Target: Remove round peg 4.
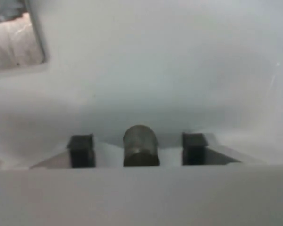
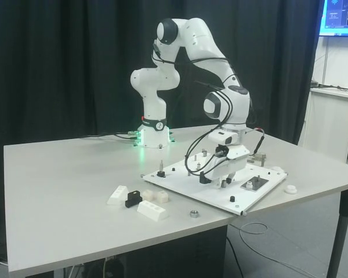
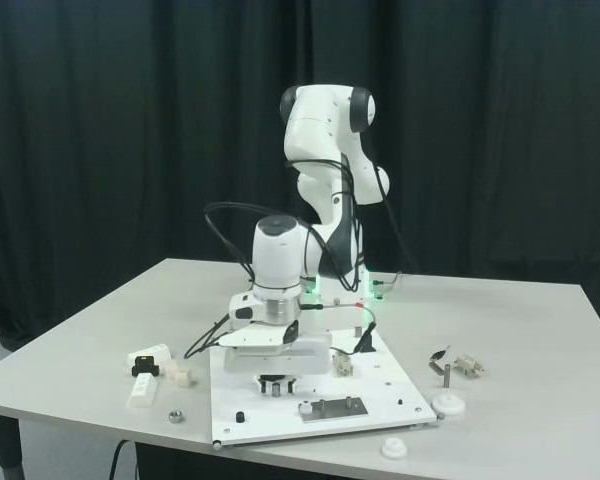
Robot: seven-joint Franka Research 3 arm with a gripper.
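In the wrist view a short grey round peg (image 1: 140, 146) stands upright on the white board (image 1: 155, 70). My gripper (image 1: 137, 150) is low over the board and open. One black fingertip (image 1: 81, 150) is on each side of the peg, and both stand apart from it. In the first room view the gripper (image 2: 225, 182) hangs just above the white board (image 2: 180, 186) near its middle. In the second room view the gripper (image 3: 274, 384) touches down near the board (image 3: 385, 395) centre, and the wrist hides the peg.
A grey metal plate fixture (image 2: 255, 183) lies on the board beside the gripper, with small upright pegs (image 2: 161, 171) at the board's far side. White blocks (image 2: 152, 209), a black piece (image 2: 132, 198) and a nut (image 2: 193, 214) lie off the board. White discs (image 3: 445, 404) sit near the table edge.
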